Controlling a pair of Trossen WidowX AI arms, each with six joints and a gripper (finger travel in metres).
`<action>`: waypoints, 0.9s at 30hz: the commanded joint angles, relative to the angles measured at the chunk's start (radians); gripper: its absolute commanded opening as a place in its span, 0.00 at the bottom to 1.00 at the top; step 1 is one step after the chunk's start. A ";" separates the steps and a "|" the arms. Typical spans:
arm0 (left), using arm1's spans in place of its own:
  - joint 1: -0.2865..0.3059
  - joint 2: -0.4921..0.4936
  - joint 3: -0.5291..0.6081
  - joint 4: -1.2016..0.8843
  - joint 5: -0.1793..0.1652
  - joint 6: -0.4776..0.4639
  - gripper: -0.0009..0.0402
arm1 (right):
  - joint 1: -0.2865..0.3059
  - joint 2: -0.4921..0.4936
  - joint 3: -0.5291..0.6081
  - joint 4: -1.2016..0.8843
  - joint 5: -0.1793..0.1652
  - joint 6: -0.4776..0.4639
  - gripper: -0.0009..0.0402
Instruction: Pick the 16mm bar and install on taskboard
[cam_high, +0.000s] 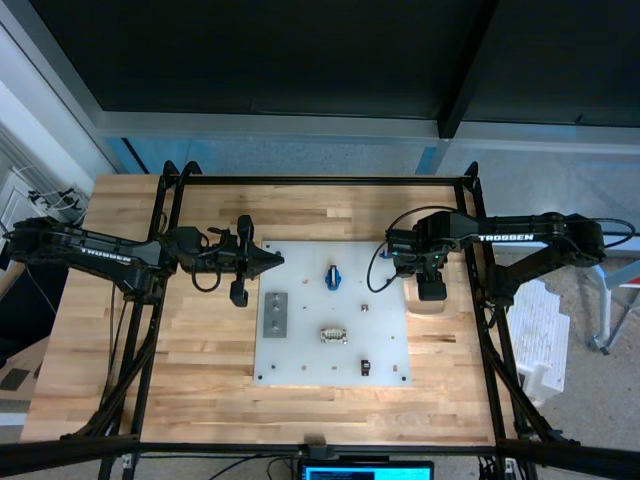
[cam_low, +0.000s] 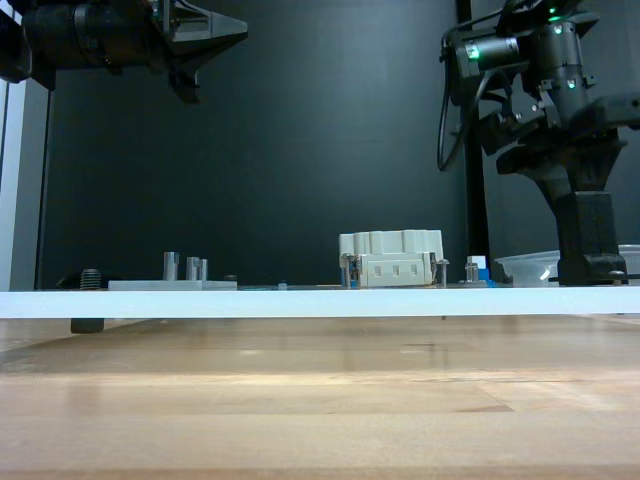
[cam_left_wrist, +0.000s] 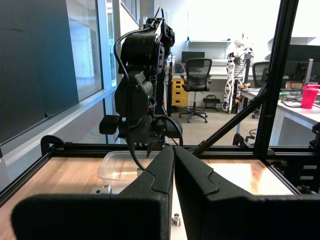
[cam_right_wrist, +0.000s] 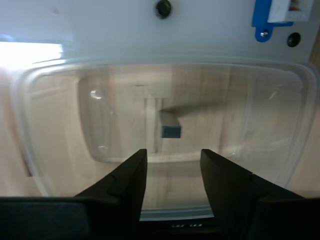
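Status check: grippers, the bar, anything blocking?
Left gripper shut, parked high by the taskboard left edge. Right gripper open, over clear tray. Bar in tray beneath it, not gripped. Nothing seen between them.

High view looks down from above the near edge of the desk (cam_high: 110, 340); low view sits level at that edge; both share the taskboard (cam_high: 300, 360). The left gripper (cam_left_wrist: 173, 148), raised at the board's left edge, looks across at the right arm (cam_left_wrist: 142, 75); the right gripper (cam_right_wrist: 173, 152) looks down, close above the tray (cam_right_wrist: 30, 125)
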 joint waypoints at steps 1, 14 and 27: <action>0.000 0.000 0.000 0.000 0.000 0.000 0.02 | 0.000 -0.001 -0.024 0.033 0.002 -0.005 0.46; 0.000 0.000 0.000 0.000 0.000 0.000 0.02 | 0.000 0.032 -0.072 0.095 -0.002 -0.016 0.50; 0.000 0.000 0.000 0.000 0.000 0.000 0.02 | 0.000 0.032 -0.174 0.206 -0.003 -0.015 0.50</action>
